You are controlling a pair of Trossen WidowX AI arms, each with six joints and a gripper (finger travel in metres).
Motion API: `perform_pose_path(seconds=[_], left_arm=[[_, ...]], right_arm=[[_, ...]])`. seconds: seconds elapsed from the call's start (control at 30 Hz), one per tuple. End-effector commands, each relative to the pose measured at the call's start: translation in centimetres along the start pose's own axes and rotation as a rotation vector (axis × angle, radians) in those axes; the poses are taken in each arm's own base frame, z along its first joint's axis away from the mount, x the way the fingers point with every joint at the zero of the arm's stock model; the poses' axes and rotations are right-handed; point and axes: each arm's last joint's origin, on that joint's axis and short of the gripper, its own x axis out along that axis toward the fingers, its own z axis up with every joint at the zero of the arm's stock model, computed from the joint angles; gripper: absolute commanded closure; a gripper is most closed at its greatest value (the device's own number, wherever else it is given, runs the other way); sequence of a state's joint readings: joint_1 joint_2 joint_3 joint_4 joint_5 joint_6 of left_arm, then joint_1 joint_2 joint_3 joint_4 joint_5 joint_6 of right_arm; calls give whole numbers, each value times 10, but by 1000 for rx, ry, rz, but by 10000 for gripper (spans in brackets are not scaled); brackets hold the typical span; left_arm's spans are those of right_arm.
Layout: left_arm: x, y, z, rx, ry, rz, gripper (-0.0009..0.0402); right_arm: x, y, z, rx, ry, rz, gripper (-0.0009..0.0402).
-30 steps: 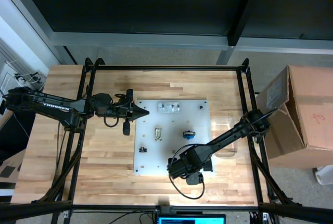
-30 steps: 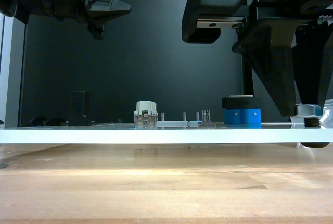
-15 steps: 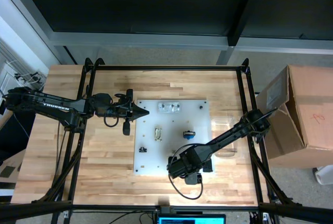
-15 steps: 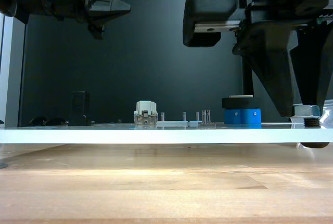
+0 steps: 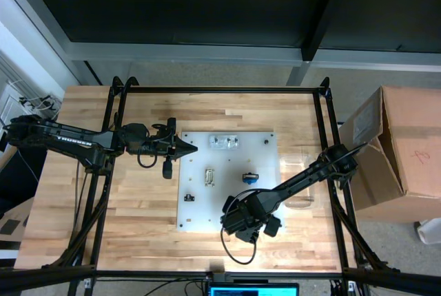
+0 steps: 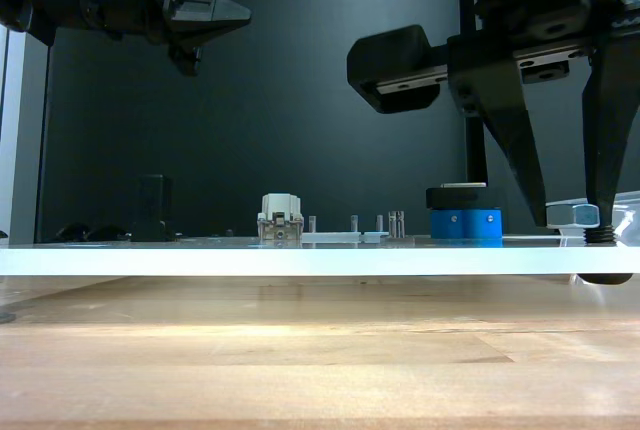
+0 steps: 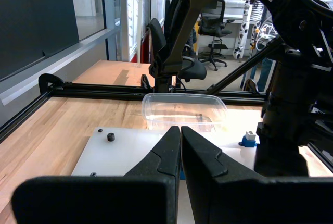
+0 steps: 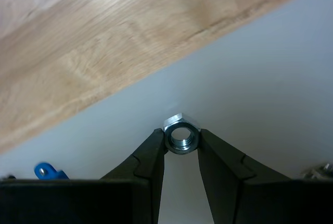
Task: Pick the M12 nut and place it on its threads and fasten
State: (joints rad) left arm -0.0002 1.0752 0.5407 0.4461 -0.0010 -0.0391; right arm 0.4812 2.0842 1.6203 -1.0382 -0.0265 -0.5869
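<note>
At the near edge we see the wooden table [image 5: 138,234], and on it the white board [image 5: 200,217]. Over the board's near right part the right gripper [image 6: 570,220] points straight down, with its tips just above the board's surface. Its two fingers pinch the M12 nut [image 8: 181,134] by opposite flats, and the threaded bore faces the wrist camera, with white board behind it.

In the low view the nut sits level between the fingertips. The short black ribbed stud [image 6: 600,235] shows just to the nut's right, under the right-hand fingertip, with its ribs visible. From that view the nut seems to be held beside the stud rather than on it, though we cannot tell how the two line up in depth.

Farther along the board stands a blue block [image 6: 465,225] with a round black cap. Left of it, mid-board, is a grey connector [image 6: 280,220]. The clear tray [image 7: 208,114] lies on the table just off the board's right edge, close to the right arm.

The left gripper [image 7: 180,129] hangs well above the table by the board's far left edge. It points level toward the right, its fingers pressed together tip to tip. Beyond the table's right side stands a cardboard box [image 5: 393,151].
</note>
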Motion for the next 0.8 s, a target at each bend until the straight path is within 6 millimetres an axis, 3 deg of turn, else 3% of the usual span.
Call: perform_pose_path(seconds=[0.03, 0.53, 0.8], left_arm=[[0, 0, 0, 0, 0, 0, 393], [0, 0, 0, 0, -1, 0, 393], [0, 0, 0, 0, 0, 0, 393]], right_arm=[[0, 0, 1, 95, -3, -1, 370], [0, 0, 0, 481, -2, 0, 370], [0, -1, 0, 502, -3, -1, 370]])
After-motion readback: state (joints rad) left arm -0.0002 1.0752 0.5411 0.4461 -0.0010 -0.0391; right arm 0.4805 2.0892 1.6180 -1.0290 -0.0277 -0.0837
